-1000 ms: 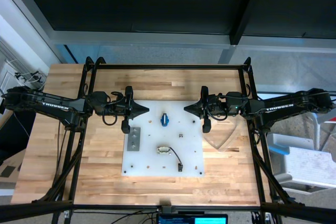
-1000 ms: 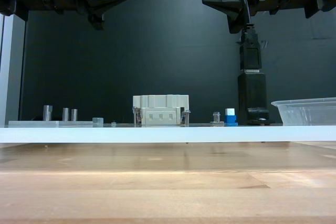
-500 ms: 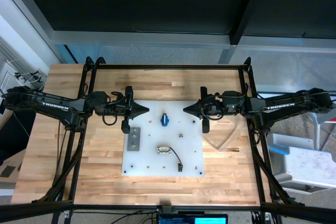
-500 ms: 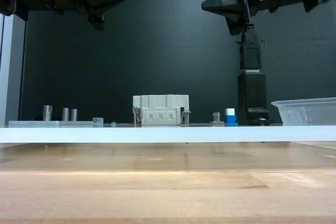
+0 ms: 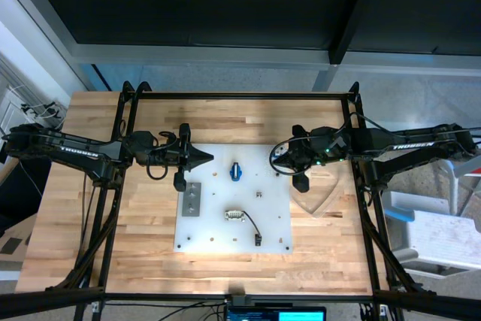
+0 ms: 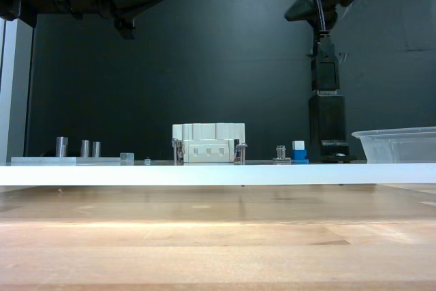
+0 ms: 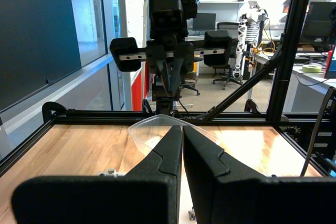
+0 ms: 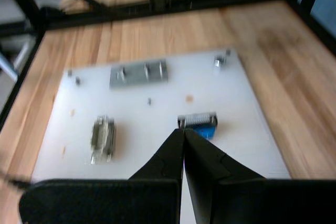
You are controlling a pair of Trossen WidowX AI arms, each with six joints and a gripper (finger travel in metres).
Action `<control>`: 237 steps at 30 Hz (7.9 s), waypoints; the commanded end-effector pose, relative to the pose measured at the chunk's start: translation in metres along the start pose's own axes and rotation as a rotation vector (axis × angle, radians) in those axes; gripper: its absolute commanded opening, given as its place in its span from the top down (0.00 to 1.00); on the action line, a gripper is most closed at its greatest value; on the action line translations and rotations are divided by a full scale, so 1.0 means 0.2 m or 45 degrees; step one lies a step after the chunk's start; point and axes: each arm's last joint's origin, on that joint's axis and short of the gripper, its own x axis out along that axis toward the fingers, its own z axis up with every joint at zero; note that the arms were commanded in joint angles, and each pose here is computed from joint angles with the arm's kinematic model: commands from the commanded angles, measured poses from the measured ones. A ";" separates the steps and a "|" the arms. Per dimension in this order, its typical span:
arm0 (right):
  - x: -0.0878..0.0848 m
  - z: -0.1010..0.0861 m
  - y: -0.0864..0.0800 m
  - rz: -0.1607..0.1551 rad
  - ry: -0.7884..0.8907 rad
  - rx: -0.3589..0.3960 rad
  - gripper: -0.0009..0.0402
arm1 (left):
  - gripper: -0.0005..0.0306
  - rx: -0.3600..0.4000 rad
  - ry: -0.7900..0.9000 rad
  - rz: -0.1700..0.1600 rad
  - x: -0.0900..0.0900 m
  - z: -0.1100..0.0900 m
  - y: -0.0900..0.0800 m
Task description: Remove the USB connector from the USB hub and place in the container
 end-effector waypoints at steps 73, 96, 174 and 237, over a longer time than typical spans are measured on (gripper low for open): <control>0.51 -0.12 0.95 -0.042 0.623 -0.081 0.53 | 0.98 0.000 0.000 0.000 0.00 0.00 0.00; 0.64 -0.17 0.93 -0.060 0.671 -0.096 0.55 | 0.98 0.000 0.000 0.000 0.00 0.00 0.00; 0.65 -0.14 0.96 -0.051 0.726 -0.168 0.98 | 0.98 0.000 0.000 0.000 0.00 0.00 0.00; 0.68 -0.15 0.97 0.005 0.762 -0.234 0.98 | 0.98 0.000 0.000 0.000 0.00 0.00 0.00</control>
